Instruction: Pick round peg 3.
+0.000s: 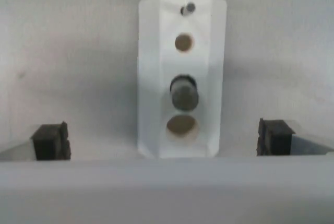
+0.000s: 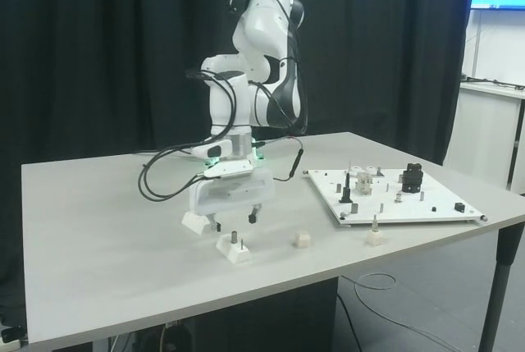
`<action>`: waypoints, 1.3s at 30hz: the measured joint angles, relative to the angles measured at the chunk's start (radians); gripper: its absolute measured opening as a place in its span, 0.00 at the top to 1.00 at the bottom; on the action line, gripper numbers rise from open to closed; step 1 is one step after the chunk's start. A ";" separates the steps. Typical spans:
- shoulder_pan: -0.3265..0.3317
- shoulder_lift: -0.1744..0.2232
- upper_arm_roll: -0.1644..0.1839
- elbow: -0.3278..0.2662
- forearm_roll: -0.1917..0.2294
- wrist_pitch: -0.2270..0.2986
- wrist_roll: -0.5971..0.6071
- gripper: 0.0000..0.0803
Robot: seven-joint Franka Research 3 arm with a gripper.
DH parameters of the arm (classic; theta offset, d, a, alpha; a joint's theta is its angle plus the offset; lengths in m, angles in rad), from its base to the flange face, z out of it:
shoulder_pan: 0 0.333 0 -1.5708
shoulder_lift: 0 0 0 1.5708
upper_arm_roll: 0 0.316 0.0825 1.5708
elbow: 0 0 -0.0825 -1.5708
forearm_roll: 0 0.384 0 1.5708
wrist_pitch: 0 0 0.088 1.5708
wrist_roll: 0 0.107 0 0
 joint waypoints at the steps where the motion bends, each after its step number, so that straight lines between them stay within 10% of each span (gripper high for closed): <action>1: -0.002 0.006 0.001 0.006 0.004 0.000 -0.002 0.00; 39: -0.043 0.054 0.033 0.061 0.045 0.002 -0.008 0.00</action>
